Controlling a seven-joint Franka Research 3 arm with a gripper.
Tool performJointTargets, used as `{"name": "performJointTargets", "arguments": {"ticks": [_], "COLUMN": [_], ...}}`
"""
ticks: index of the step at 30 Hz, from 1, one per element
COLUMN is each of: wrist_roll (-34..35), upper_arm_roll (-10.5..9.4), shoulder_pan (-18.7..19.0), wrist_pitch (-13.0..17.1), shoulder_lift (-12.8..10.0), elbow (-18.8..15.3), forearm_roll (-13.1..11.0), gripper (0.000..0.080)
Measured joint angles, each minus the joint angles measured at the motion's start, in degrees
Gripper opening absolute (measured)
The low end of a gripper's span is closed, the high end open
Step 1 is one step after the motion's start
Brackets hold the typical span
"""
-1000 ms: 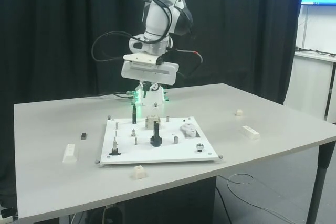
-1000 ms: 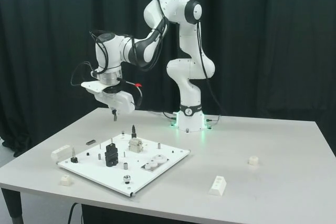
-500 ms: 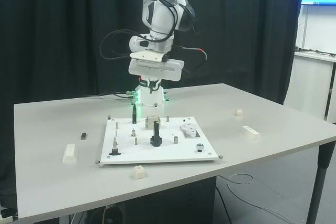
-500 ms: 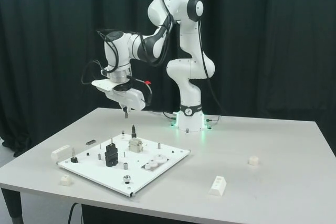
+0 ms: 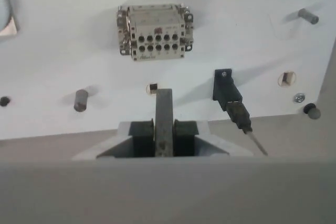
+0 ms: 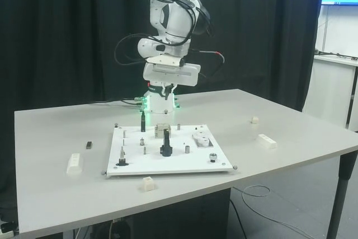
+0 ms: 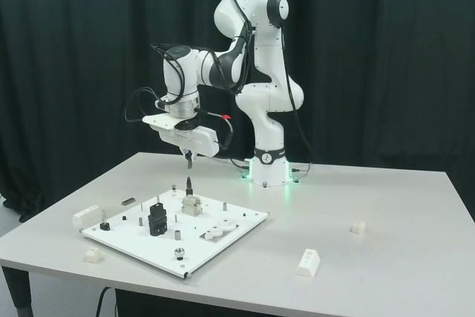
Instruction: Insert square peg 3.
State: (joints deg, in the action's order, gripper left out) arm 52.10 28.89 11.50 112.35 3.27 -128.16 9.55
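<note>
The square peg [image 5: 164, 121] hangs clamped between the gripper [image 5: 164, 137] fingers, high above the white board [image 6: 168, 158]. Seen from the wrist, its tip sits near a small square hole [image 5: 153, 88], with a grey connector [image 5: 153, 32] beyond it.

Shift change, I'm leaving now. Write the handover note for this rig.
Gripper: shut on the peg, held upright above the board, well clear of it.
Board: on the table; wrist view shows a small square hole just past the peg tip, a connector block beyond it.
Done: peg picked up and carried over the board.
Left: line up over the hole, lower, insert, release.
</note>
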Motion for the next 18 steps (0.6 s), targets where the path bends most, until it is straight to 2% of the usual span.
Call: {"name": "performJointTargets", "arguments": {"ticks": [18], "wrist_roll": [-0.01], "upper_arm_roll": [-0.48], "shoulder_pan": [-0.03], "wrist_pitch": [2.57], "shoulder_lift": [7.22], "elbow": [-7.03], "forearm_roll": [3.99], "gripper": [0.0076]}}
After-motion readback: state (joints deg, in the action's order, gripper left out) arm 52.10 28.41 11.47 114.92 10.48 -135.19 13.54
